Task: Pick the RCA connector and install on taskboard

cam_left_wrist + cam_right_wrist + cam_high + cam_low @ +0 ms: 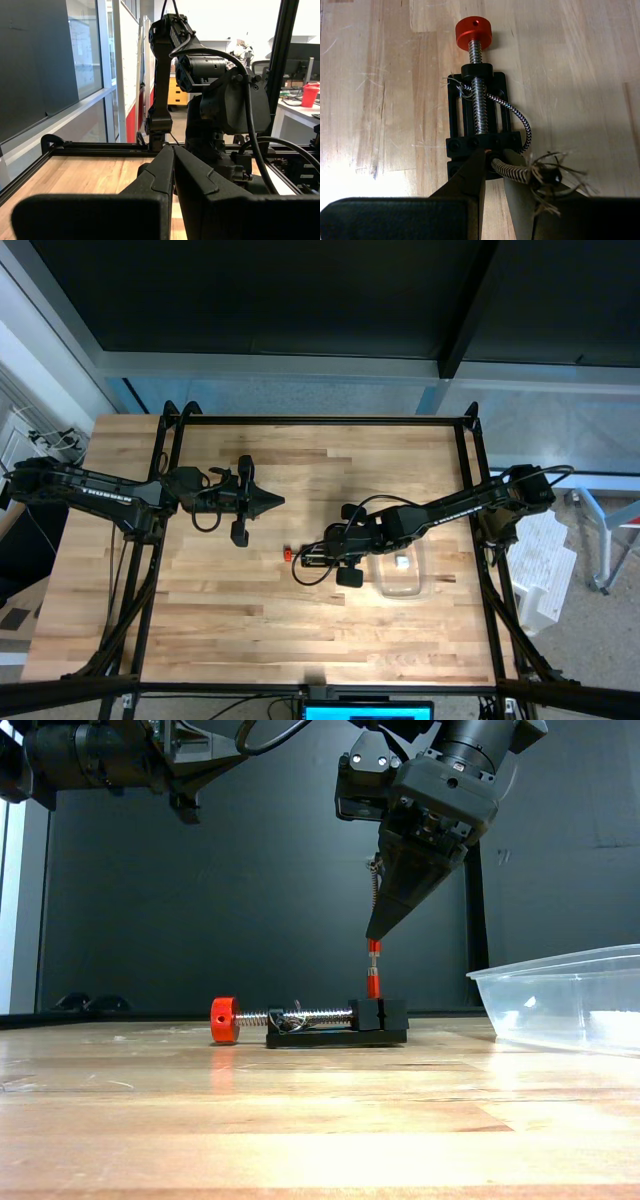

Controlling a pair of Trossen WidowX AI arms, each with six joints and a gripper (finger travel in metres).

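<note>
We are at the install step, the pick done.
Our left gripper (173, 148) hangs parked over the bench's (200, 620) left half, jaws pressed together, holding nothing. Mid-bench, the taskboard (335, 1026) lies flat. The RCA connector (373, 972) stands upright on its right-hand end, pinched narrowly by our right gripper (373, 936). Next, we judge, comes a straight downward press, then release.
</note>
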